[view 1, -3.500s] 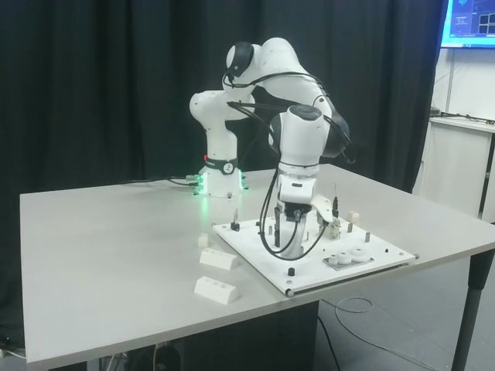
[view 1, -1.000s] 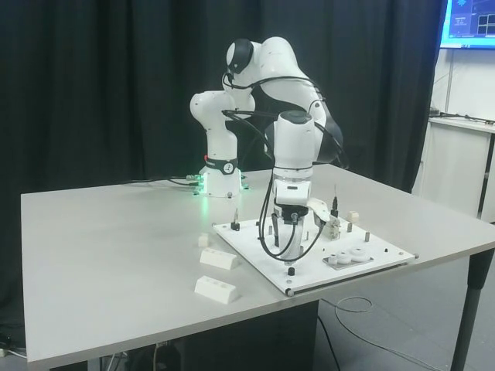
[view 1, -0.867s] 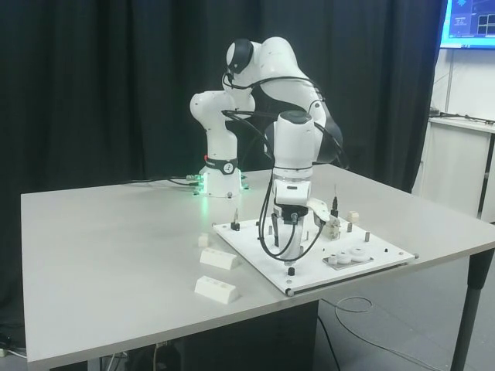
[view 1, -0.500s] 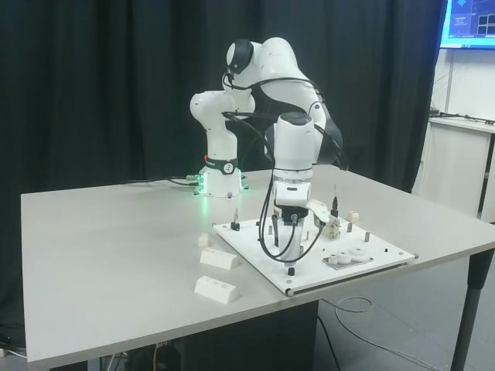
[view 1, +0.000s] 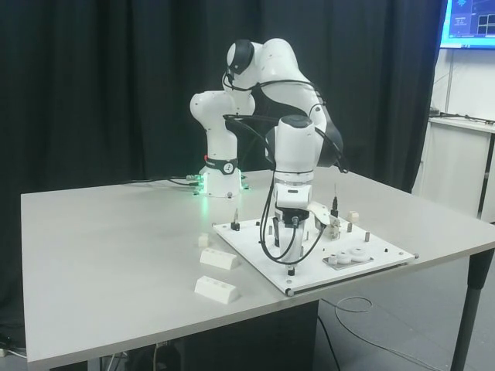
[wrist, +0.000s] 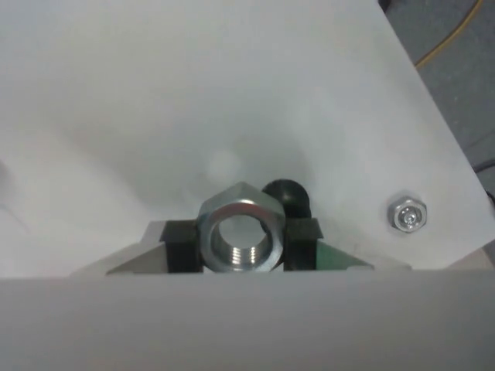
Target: Insert bolt 4.
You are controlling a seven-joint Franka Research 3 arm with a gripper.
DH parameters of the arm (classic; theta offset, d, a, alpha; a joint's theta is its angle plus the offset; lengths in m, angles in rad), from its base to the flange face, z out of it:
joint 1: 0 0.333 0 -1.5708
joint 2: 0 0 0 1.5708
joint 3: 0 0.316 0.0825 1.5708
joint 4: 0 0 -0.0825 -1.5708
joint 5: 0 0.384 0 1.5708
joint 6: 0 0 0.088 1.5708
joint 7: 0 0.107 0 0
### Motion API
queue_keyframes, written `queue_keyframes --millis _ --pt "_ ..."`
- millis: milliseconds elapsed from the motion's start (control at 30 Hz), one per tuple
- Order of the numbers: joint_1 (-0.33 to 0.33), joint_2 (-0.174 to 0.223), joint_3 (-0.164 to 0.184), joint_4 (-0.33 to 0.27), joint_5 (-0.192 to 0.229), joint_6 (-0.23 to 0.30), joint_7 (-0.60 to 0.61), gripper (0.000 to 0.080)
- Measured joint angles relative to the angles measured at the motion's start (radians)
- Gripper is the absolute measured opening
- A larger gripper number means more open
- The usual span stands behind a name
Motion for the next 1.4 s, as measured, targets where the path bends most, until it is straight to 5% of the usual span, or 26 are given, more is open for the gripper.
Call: queue_keyframes --millis 1400 --pt "-0.002 0.011 0.0 0.0 0.0 0.057 0.019 0.0225"
